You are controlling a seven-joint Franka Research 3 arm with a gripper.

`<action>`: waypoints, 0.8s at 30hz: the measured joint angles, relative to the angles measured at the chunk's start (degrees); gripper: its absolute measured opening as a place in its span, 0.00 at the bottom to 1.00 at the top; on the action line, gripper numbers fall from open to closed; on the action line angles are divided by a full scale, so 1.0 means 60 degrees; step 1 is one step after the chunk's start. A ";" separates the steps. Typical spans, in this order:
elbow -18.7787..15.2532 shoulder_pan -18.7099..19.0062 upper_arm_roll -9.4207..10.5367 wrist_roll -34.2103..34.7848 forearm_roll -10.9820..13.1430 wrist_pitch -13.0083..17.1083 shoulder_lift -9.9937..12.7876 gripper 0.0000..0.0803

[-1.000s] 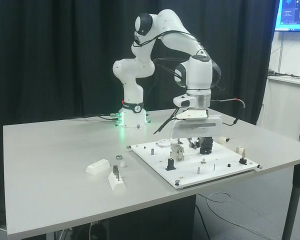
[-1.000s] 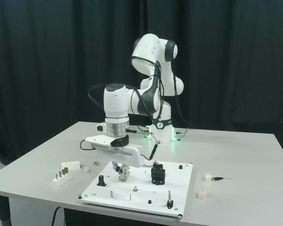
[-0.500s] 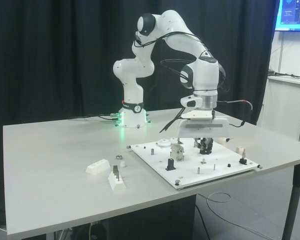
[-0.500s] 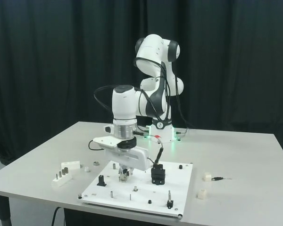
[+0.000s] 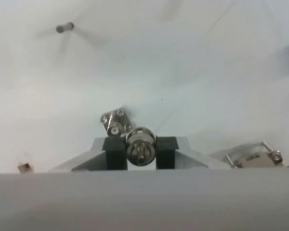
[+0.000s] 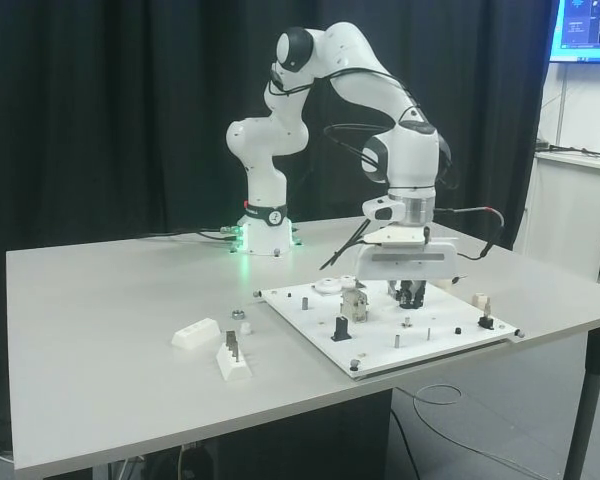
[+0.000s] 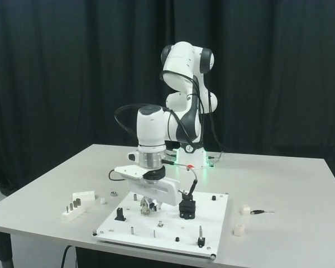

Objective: Insert BNC.

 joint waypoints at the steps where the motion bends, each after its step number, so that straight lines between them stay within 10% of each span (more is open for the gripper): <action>1: -0.0038 0.0020 0.0000 -0.0001 0.0000 0.0040 0.0002 0.15; 24: -0.0586 0.0359 0.0004 -0.0102 -0.0189 0.0850 0.0024 0.15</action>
